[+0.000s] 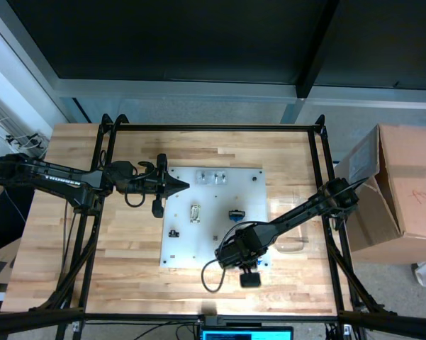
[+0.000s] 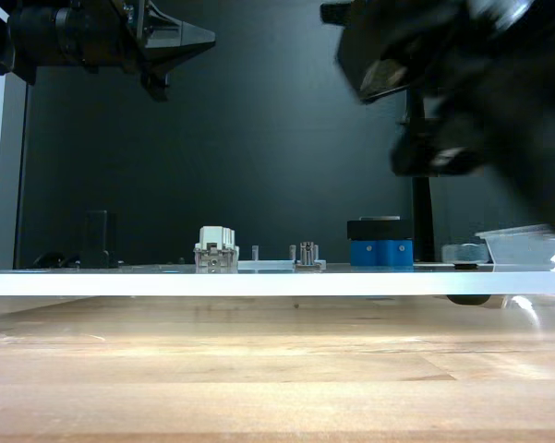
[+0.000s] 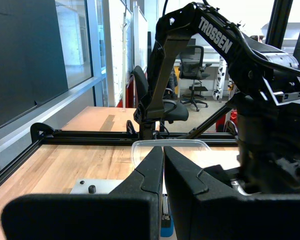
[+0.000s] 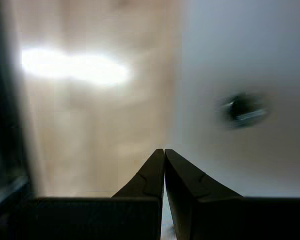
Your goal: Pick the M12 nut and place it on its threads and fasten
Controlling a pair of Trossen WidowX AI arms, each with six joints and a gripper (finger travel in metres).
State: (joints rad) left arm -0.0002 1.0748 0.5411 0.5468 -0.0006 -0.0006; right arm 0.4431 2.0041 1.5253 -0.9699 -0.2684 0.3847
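My right gripper (image 4: 164, 151) is shut, its fingertips pressed together with nothing between them. It hangs over the near right part of the white board (image 1: 198, 244), and the right arm (image 1: 298, 212) hides the stud there in the high view. In the right wrist view a blurred dark round thing (image 4: 244, 110) with a pale glint sits on the board beside the fingers. I cannot tell whether it is the stud or whether the nut is on it. I cannot make out the silver nut in any view. My left gripper (image 1: 183, 185) hovers shut and empty over the board's far left edge.
A clear tray (image 1: 294, 227) lies on the wood just right of the board. A blue block (image 1: 237, 214) with a black top stands mid-board, with a white connector (image 2: 215, 249) and small posts to its left. A cardboard box (image 1: 397, 191) sits off the table's right.
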